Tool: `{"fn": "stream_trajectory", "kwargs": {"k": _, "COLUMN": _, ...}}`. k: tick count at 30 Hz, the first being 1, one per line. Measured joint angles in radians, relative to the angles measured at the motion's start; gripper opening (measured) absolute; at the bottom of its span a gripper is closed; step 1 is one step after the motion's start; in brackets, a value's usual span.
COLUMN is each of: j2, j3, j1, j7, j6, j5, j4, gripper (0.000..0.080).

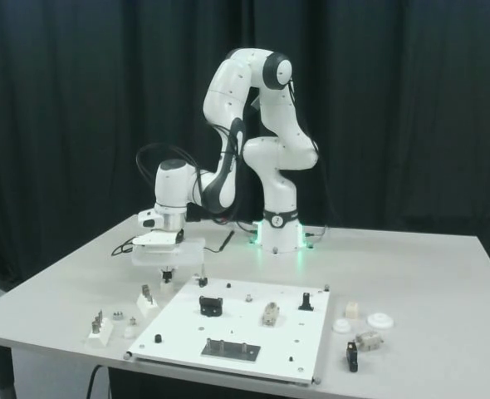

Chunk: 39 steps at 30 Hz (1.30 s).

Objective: Pick USB.

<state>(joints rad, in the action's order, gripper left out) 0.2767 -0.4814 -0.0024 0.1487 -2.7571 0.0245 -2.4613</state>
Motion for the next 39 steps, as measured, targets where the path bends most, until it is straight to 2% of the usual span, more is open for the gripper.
{"fn": "stream_trajectory", "kwargs": {"k": 7, "j2": -0.003, "j3": -0.001, "j1": 0.0, "j7": 0.0, "j6": 0.026, "j5": -0.001, "j4": 0.006, "gripper": 0.0072}}
{"fn": "stream_trajectory", "kwargs": {"k": 23, "j2": -0.064, "j3": -0.01, "j1": 0.005, "j7": 0.0, "j6": 0.169, "j5": 0.013, "j4": 0.046, "gripper": 0.007}}
{"fn": "stream_trajectory", "kwargs": {"k": 39, "j2": -0.144, "j3": -0.012, "j1": 0.012, "j7": -0.056, "j6": 0.249, "j5": 0.123, "j4": 0.059, "gripper": 0.007}}
